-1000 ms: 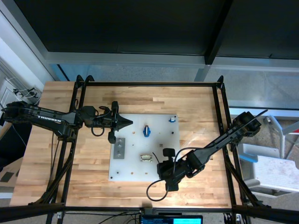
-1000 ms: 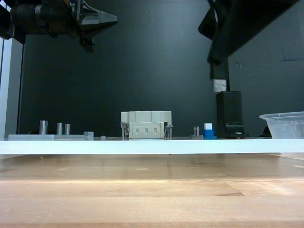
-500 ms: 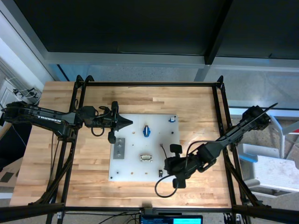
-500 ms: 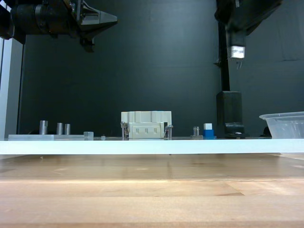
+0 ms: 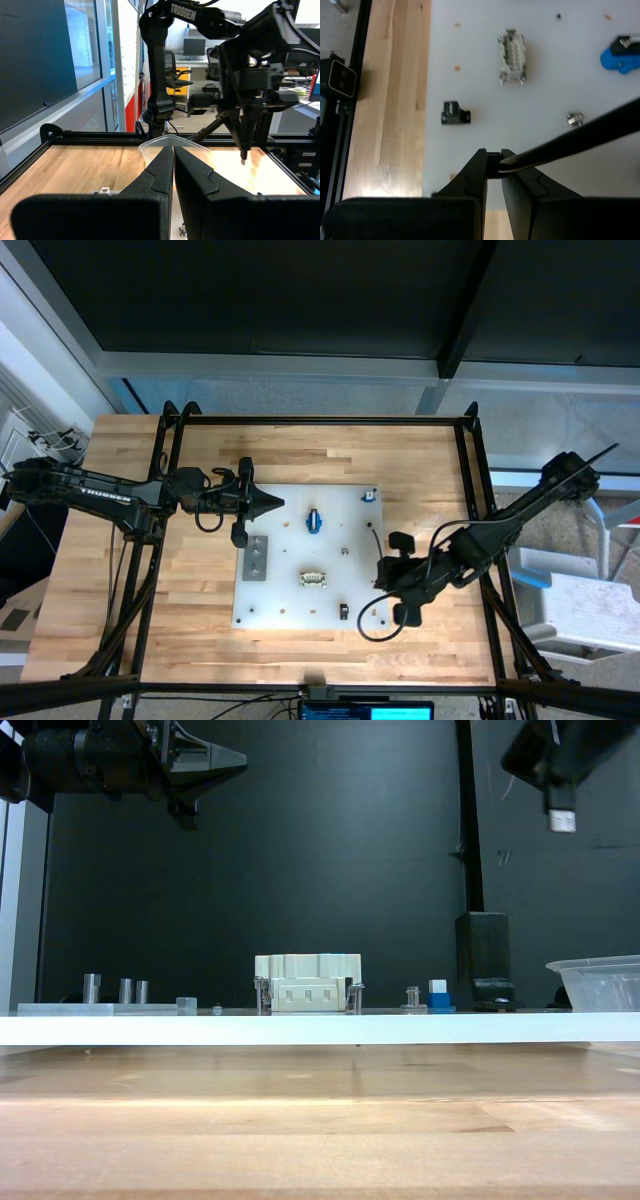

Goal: Remove the USB connector from the USB hub and place in the container

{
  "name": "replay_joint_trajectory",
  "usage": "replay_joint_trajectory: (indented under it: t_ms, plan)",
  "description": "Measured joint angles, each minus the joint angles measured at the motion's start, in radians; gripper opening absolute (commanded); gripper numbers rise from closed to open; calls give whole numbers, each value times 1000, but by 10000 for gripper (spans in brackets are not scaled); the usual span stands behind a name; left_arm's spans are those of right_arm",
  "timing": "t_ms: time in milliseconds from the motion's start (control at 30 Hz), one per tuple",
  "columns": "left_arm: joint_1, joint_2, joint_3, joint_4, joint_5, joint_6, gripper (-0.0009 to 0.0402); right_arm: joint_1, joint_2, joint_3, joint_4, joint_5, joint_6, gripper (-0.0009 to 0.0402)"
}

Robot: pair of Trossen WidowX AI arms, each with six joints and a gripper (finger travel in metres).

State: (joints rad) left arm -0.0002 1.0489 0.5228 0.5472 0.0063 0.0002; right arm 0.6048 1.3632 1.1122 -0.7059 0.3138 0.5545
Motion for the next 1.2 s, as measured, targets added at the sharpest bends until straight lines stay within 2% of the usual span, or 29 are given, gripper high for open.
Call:
replay_joint_trajectory:
  t_ms: [633, 1200]
  plan:
    - [0, 0, 0, 0, 0, 0, 1, 17, -303, -230, -186, -4, 140, 0]
    - [0, 0, 0, 0, 0, 0, 1, 72, -443, -383, -233, -5, 333, 0]
